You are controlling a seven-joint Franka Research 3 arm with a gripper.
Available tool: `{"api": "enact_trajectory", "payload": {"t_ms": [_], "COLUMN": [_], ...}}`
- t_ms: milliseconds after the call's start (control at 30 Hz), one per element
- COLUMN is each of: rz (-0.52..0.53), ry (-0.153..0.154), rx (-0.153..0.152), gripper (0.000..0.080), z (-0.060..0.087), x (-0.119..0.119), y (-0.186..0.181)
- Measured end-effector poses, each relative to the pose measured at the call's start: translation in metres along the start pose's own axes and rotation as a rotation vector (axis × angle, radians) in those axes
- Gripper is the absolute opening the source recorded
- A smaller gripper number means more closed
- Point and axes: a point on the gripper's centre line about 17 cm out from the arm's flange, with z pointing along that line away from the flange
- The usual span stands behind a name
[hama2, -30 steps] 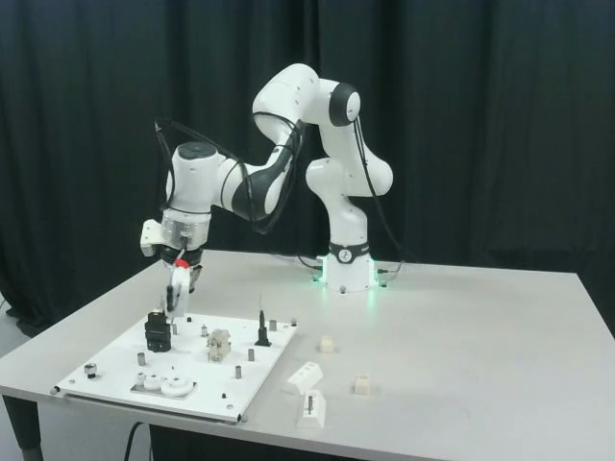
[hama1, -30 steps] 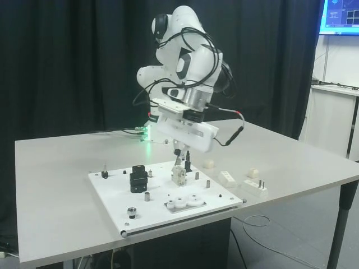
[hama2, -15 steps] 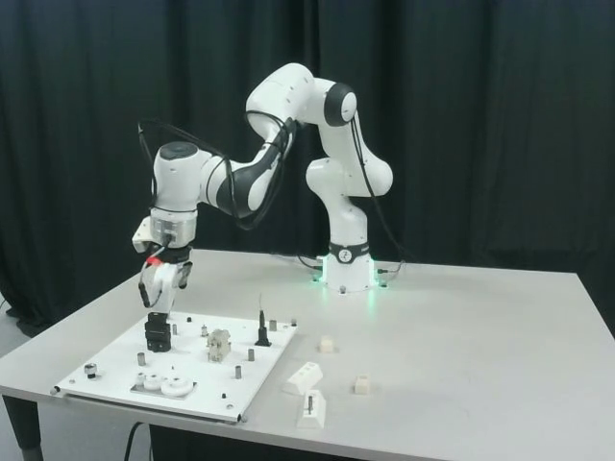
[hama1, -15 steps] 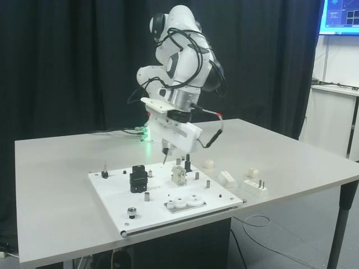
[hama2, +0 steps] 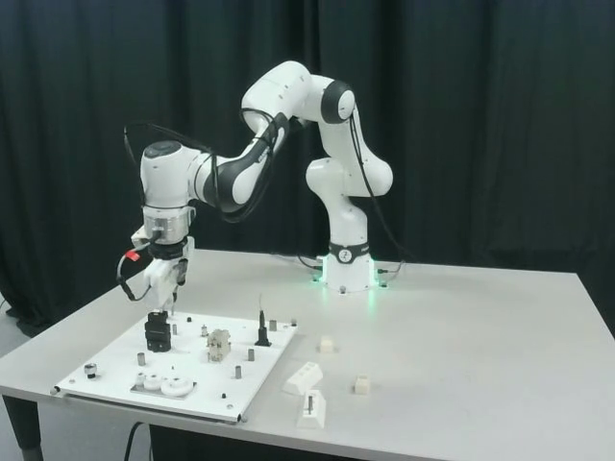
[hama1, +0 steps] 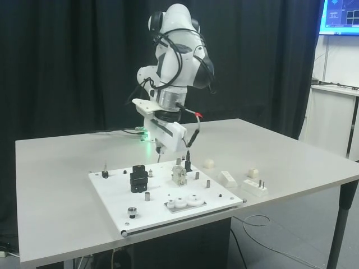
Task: Insert square peg 1.
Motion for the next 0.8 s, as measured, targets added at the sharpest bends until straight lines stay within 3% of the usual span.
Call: {"api": "enact_trajectory", "payload": {"t_ms": [400,800], "rz": [0.075,0.091], "ry": [-0.031,-0.058], "rx": [0.056,0.066], "gripper": [0.0032,0.0032], "z": [0.022,0.045], "x": [0.004,-0.009], "y": [0.001,0.006]}}
